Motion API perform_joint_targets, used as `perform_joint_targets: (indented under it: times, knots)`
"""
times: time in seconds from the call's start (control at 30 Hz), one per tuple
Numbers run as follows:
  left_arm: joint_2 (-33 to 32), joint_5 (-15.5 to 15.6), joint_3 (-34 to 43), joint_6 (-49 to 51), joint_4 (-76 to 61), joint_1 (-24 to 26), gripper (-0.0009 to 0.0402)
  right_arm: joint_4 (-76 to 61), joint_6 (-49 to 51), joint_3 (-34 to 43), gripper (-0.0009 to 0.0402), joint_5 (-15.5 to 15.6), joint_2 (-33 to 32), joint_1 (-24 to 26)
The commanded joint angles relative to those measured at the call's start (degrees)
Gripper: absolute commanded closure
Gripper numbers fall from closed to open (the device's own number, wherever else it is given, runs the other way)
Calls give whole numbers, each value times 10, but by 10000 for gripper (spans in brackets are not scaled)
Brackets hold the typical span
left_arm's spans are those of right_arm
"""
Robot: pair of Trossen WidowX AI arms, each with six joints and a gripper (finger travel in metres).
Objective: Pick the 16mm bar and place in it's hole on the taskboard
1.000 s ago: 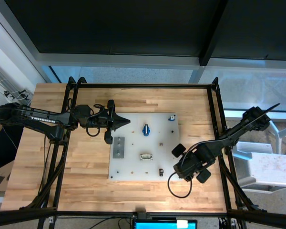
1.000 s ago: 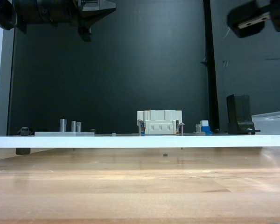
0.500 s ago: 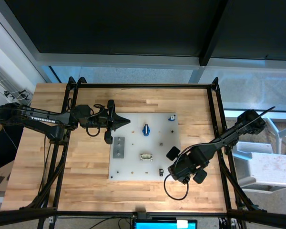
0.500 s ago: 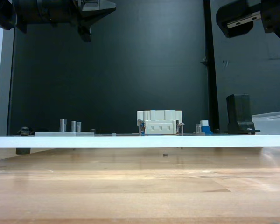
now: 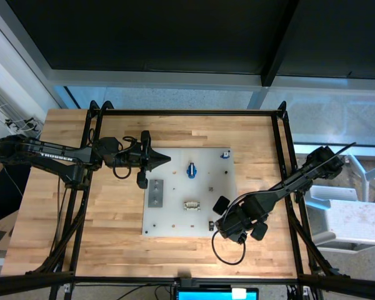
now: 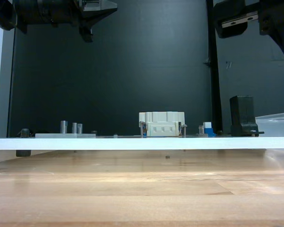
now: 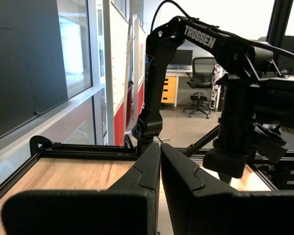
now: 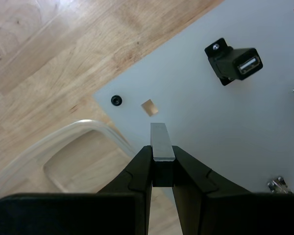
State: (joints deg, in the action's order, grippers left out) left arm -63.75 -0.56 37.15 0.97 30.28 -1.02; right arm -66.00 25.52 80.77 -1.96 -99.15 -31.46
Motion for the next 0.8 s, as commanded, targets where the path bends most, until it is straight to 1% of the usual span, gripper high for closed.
perform_joint_targets:
  times: [0.03,0.8]
  knots:
    - [0,0,0,0,0,0,393,4,10,4,393,0,-7,0]
    - [0,0,0,0,0,0,393,26,9,2,393,1,-49,2]
